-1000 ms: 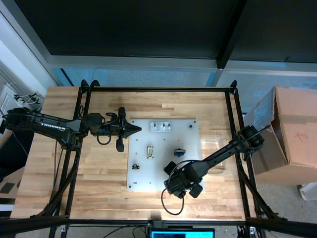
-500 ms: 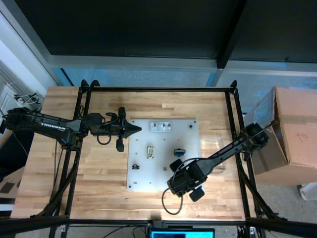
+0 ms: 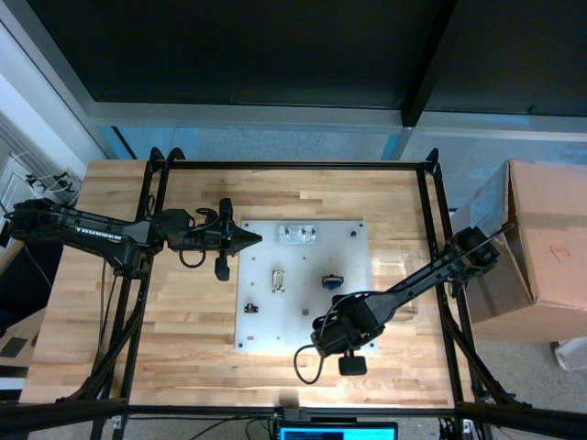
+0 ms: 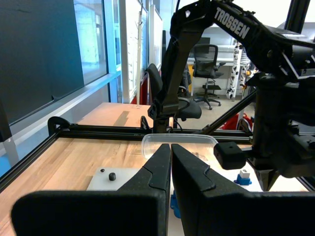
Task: Unfasten the M12 nut and place it in the container
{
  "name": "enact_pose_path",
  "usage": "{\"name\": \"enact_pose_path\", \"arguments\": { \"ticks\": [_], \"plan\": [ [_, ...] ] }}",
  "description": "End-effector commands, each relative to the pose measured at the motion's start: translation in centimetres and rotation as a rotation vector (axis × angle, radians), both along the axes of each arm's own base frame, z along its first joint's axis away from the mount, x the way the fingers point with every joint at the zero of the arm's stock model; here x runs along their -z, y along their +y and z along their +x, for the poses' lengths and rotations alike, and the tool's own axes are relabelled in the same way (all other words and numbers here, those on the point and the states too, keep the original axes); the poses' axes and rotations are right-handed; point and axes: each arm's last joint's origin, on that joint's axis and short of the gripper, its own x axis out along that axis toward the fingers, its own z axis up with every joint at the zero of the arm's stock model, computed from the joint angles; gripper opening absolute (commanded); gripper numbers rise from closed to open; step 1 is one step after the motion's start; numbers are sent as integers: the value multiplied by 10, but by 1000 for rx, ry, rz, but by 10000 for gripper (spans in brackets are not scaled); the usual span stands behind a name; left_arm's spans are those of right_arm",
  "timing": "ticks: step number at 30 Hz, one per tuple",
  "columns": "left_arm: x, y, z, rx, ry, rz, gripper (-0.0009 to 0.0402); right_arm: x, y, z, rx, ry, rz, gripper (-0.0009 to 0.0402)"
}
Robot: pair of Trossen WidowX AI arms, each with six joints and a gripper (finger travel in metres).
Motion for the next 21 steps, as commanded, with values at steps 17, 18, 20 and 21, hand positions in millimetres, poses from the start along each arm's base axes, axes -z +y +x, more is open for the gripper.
{"name": "enact_pose_path", "arguments": {
  "ticks": [17, 18, 20, 21],
  "plan": [
    [0, 0, 0, 0, -1, 0, 0, 25, 0, -3, 100, -29, 21, 0],
    [0, 0, 0, 0, -1, 0, 0, 25, 0, -3, 103, -33, 15, 0],
    [0, 0, 0, 0, -1, 0, 0, 25, 0, -3, 108, -35, 11, 0],
    [0, 0, 0, 0, -1, 0, 0, 25, 0, -3, 108, -36, 10, 0]
  ]
}}
